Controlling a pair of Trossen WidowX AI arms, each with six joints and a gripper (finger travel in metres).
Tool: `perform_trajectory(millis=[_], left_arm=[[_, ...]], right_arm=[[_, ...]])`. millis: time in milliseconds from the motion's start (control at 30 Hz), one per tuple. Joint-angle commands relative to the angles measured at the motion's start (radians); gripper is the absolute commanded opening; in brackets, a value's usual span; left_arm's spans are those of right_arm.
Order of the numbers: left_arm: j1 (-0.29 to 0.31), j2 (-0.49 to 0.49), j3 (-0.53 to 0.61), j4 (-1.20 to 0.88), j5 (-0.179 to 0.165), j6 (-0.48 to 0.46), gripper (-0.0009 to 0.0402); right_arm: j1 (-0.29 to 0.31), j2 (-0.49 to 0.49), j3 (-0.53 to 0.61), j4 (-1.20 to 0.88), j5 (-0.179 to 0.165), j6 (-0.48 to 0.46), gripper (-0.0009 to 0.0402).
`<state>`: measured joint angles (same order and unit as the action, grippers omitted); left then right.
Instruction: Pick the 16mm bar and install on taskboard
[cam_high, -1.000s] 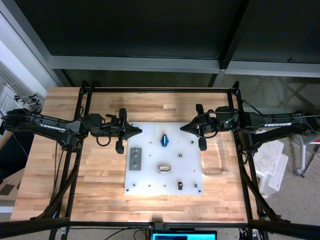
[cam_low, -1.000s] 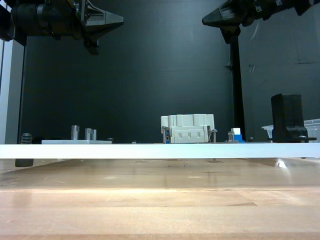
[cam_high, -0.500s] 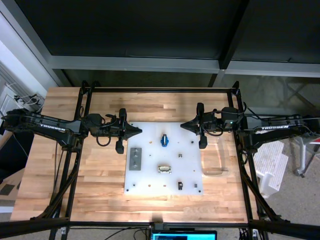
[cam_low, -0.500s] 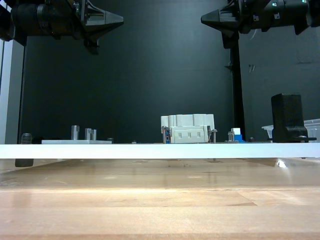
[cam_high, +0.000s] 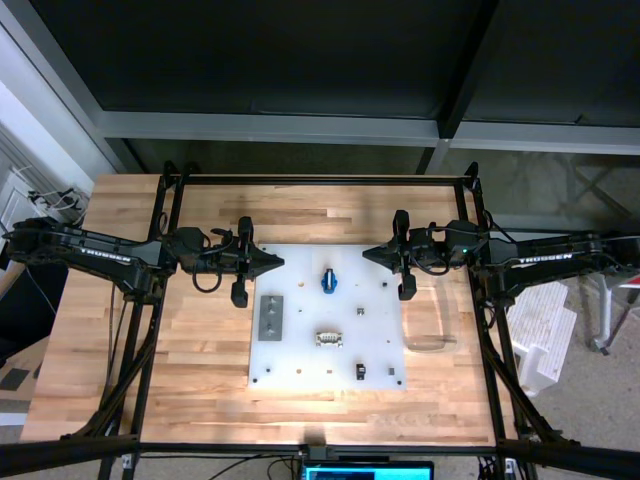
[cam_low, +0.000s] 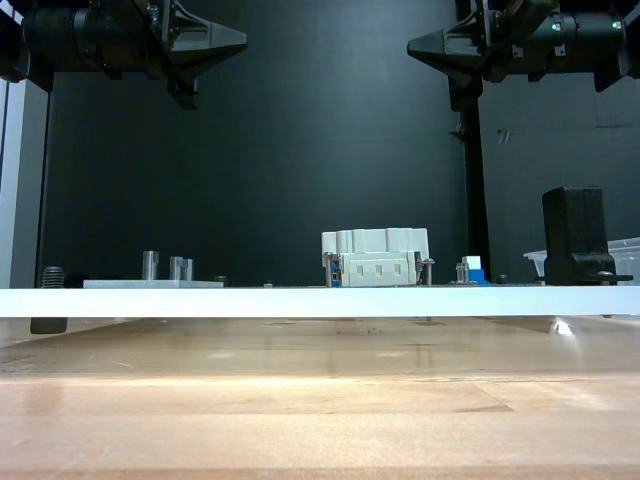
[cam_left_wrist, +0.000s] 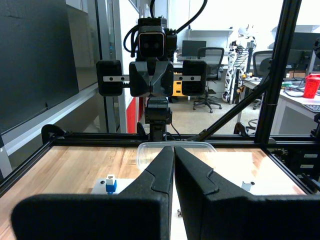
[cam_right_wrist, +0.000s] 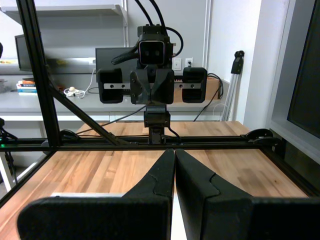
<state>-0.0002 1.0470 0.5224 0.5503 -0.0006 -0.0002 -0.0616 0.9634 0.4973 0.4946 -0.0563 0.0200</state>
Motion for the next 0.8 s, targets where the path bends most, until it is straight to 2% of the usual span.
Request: perform_trajectory(millis=[33, 800], left_arm=[[0.0, 0.0, 0.0, 0.0, 0.0, 0.0, 0.0], [0.0, 0.0, 0.0, 0.0, 0.0, 0.0, 0.0]], right_arm=[[0.0, 0.0, 0.0, 0.003, 0.001, 0.002, 0.0], [0.003, 0.0, -0.012, 0.008, 0.003, 0.024, 0.0]])
